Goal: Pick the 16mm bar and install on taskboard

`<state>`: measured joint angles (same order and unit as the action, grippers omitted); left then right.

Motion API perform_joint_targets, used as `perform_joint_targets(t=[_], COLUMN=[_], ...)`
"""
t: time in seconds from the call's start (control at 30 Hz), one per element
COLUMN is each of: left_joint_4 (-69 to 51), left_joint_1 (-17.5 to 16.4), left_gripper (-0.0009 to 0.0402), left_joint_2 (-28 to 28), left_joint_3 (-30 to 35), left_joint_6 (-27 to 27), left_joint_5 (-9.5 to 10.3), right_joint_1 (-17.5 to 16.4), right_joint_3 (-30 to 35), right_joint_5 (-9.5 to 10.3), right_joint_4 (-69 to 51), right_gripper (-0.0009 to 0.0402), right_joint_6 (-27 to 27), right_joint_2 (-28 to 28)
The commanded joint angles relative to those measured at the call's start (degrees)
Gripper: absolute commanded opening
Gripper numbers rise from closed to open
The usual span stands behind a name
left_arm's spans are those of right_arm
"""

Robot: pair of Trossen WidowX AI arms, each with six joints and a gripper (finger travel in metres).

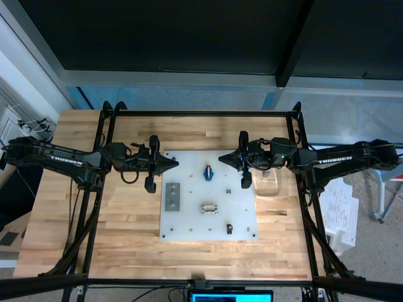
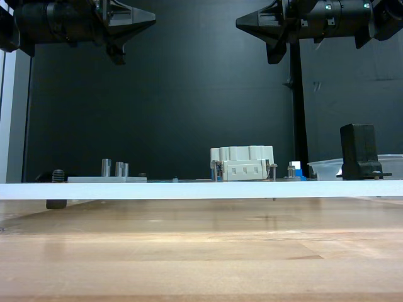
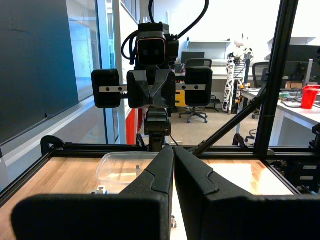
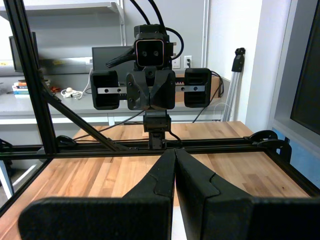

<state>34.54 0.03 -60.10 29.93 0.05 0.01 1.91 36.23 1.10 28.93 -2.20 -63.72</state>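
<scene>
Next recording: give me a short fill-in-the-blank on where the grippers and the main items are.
1. The left gripper and right gripper hover in the air facing each other, each with fingers ____.
2. The grey block sits on the ____ half of the taskboard.
3. A clear tub rests on the table beside the taskboard's ____ edge.

Missing words: shut; left; right.

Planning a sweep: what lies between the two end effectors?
High view: bare taskboard and the small blue part. Left end effector and right end effector hover shut above the board's far half.
</scene>
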Motion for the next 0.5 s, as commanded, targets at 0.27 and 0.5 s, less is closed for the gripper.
perform_joint_targets(t=[0.27, 0.5], left_joint_4=[0.00, 0.00], left_joint_1=[-0.02, -0.02], left_gripper=[0.0000, 0.0000], left_joint_2=[0.00, 0.00], left_joint_3=[0.02, 0.02], left_joint_6=[0.00, 0.00], left_joint_5=[0.00, 0.00], right_joint_1=[-0.09, -0.11], right_joint_3=[0.00, 0.02], right_joint_5=[0.00, 1.33], right_joint_4=[-0.33, -0.39], right_gripper=[0.0000, 0.0000], right_joint_6=[-0.50, -0.57], right_joint_2=[-0.02, -0.02])
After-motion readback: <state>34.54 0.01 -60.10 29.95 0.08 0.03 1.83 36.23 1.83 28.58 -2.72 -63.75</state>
